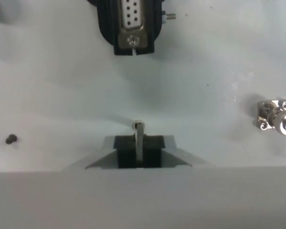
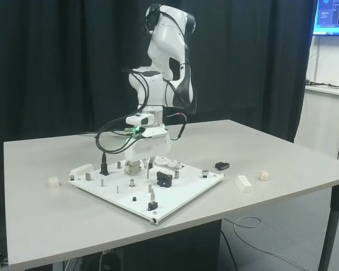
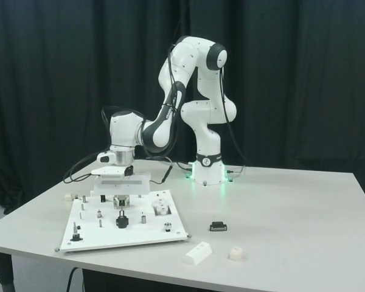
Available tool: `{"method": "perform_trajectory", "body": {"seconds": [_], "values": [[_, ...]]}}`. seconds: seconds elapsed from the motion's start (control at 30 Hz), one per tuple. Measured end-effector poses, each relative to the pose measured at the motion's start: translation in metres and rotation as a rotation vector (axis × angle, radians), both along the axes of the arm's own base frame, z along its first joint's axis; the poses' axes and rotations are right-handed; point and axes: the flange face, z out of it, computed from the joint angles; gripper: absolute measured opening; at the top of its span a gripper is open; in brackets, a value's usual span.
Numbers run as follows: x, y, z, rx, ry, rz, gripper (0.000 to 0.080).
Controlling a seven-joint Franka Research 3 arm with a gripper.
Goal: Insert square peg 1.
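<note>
Table [image 2: 282, 152]: grey, arm [image 3: 198, 115] white, bolted at the far side, bent fwd and down over the white task board [image 2: 181, 195]. Green light showed at the arm base and at the wrist.

Gripper [image 1: 139, 151]: low over the board, pointing straight down. Jaws nearly closed, clamped on the square peg [image 1: 138, 131]. The black fingers [image 1: 125, 152] pressed it from either side.

Peg, wrist view: thin grey metal bar, flat-faced, narrow, upright between the fingers. Its lower end stuck out past the fingertips, pale at the tip. Could not tell whether the tip touched the board or hung just above it. No hole was visible under it. In the room views the peg was too small to make out under the hand.

Near the hand on the board, wrist view:
- D-sub socket [image 1: 132, 19] in a black holder, well apart from the peg tip, straight ahead of the fingers. Two rows of pin holes and one screw showed.
- Small metal coax-type connector [image 1: 275, 116] on a four-screw flange, off to one side of the hand.
- Tiny black stud [image 1: 11, 139], off to the opposite side.

Writing: none readable on the peg, board or arm. A monitor [image 2: 333, 17] behind the table showed text too small to read.
</note>
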Motion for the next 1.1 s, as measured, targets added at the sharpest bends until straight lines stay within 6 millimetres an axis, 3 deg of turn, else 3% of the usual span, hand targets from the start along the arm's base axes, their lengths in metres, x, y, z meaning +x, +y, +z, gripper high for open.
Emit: {"method": "perform_trajectory", "body": {"seconds": [0.53, 1.1], "values": [[-0.0048, -0.0099, 0.0001, 0.06, -0.006, -0.129, 0.0027], [-0.0035, -0.0104, 0.0, 0.058, 0.0, -0.074, 0.0027]]}}
